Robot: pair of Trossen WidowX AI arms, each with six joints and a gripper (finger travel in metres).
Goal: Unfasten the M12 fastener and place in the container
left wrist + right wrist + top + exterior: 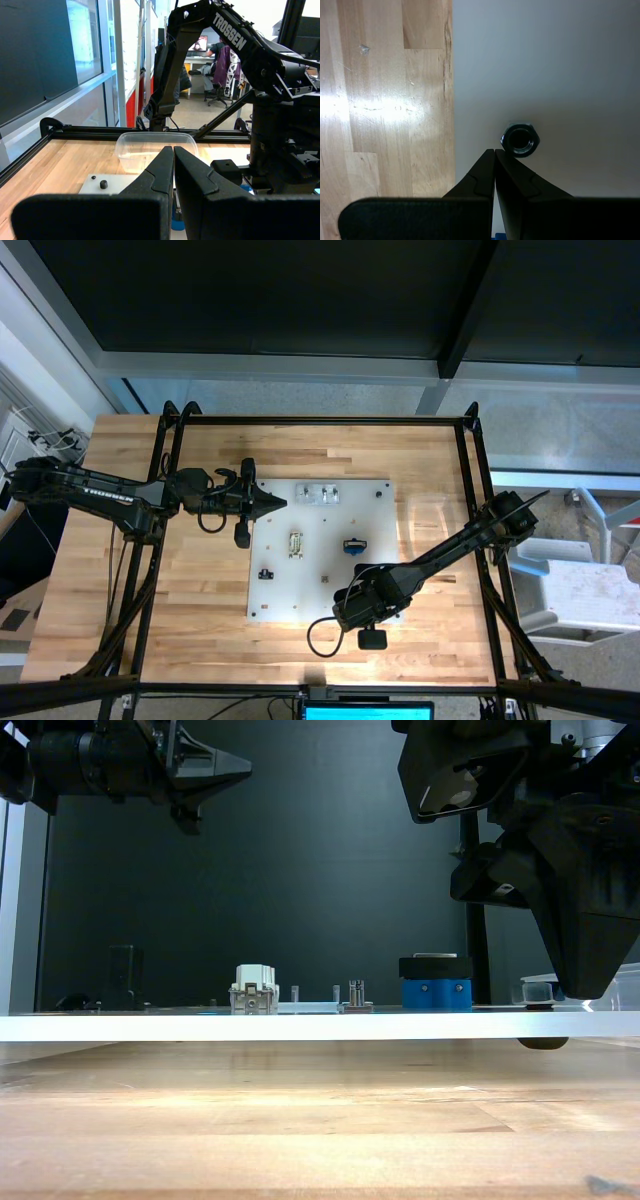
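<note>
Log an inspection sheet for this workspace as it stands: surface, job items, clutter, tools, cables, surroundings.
Surface: wooden table carrying a white board.
Job's things: M12 nut on the board, just beyond the tips of the right tool; cannot tell whether it is on its stud. Clear container on the table past the board's right edge.
Clutter: cream connector and blue connector on the board.
Tools: left tool shut, raised over the board's left edge; right tool shut, gripping nothing, low over the board's near right edge.
Cables: black loop beside the right arm.
Surroundings: black frame around the table; office beyond.
</note>
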